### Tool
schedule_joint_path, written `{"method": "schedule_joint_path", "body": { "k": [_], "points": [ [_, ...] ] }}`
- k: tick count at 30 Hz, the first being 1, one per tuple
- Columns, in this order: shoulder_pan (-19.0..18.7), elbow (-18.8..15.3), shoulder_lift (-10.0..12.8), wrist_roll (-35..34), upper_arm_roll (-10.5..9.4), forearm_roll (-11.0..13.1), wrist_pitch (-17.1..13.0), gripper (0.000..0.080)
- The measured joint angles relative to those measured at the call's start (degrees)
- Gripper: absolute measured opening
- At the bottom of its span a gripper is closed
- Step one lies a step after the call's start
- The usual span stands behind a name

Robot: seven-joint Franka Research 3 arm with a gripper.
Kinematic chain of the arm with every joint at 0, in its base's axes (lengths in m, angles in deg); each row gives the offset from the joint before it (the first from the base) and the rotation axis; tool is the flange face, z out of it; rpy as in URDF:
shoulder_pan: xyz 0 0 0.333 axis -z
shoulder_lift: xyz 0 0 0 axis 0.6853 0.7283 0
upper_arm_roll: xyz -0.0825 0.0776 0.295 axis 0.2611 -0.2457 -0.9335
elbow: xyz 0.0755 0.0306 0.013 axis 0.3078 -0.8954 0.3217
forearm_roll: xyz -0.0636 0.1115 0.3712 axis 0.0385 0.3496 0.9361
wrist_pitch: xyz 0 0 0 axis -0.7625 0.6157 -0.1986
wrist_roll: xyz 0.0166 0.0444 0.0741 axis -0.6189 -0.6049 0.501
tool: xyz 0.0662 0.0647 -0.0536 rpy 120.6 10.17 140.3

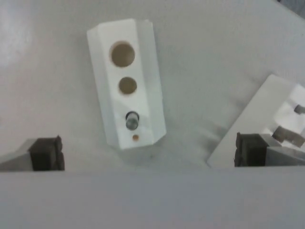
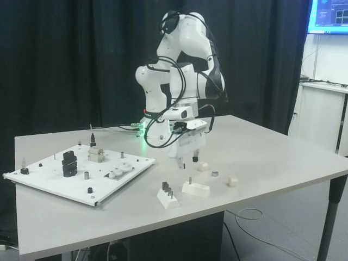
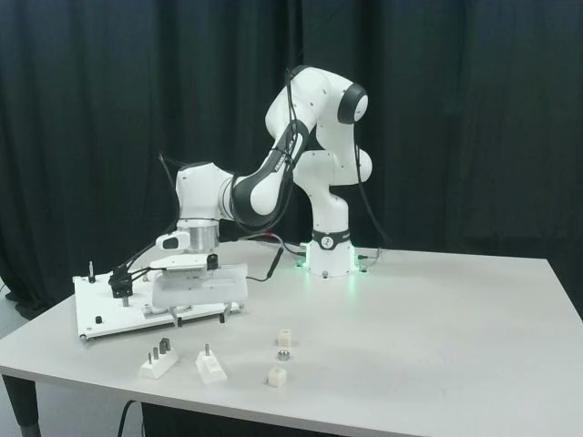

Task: Pick round peg 2.

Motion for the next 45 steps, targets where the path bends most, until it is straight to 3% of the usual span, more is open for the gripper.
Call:
{"method": "schedule_joint_path", "body": {
  "k": [23, 45],
  "points": [
    [5.84, 4.54, 4.45, 0.85, -5.63, 0.08, 0.31, 0.08],
    [6.13, 3.93, 6.38, 8.15, -6.68, 0.05, 0.25, 0.08]
  ]
}}
